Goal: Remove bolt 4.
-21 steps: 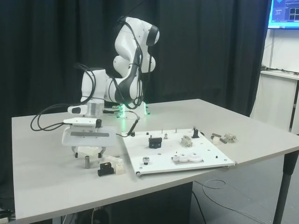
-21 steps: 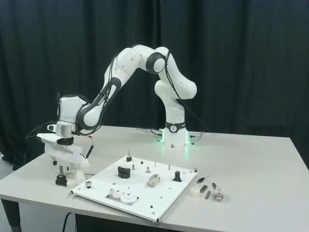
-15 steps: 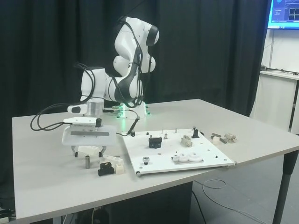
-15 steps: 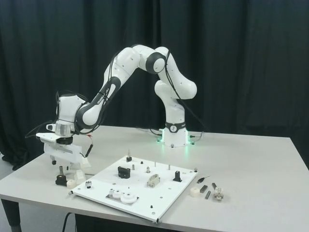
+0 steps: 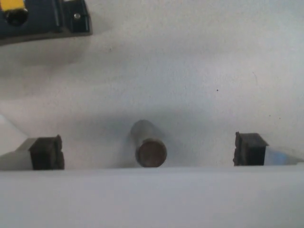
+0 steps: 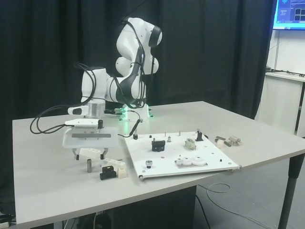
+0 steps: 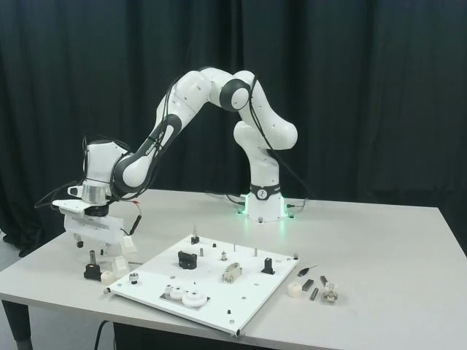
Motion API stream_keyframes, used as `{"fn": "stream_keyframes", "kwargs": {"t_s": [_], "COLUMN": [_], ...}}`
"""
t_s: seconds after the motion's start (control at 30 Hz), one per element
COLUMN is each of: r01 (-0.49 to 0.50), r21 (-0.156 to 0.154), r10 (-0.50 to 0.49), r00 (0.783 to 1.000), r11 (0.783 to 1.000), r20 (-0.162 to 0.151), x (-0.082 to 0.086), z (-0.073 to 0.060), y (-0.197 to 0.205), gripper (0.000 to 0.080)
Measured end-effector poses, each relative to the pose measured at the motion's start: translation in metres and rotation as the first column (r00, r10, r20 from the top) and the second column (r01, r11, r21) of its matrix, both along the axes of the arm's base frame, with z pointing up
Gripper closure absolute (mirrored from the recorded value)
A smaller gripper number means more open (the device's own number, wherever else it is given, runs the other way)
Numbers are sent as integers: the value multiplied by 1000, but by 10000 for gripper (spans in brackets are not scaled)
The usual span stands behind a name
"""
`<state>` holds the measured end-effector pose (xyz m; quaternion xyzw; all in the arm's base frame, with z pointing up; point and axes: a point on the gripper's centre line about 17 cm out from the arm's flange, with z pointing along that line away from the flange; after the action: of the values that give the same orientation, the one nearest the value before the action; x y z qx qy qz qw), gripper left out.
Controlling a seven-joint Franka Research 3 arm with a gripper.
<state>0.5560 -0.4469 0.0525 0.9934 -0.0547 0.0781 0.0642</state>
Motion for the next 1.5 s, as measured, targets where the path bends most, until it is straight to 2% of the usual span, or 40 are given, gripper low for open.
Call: {"fn": "stream_keyframes", "kwargs": {"t_s": [0.37,0.57,0.8,1.03,1.5], "r01": [-39,37,73,86,124], "r21": [0,28,47,68,126], "r10": [39,-37,-75,-90,-136], "r00": [999,999,996,994,987], "r11": [999,999,996,994,984], "r20": [-9,24,48,59,87], "x": [-1,2,8,20,56], "z": [-1,-1,2,12,44], "y": [1,3,6,14,56], "gripper": [3,3,3,3,3]}}
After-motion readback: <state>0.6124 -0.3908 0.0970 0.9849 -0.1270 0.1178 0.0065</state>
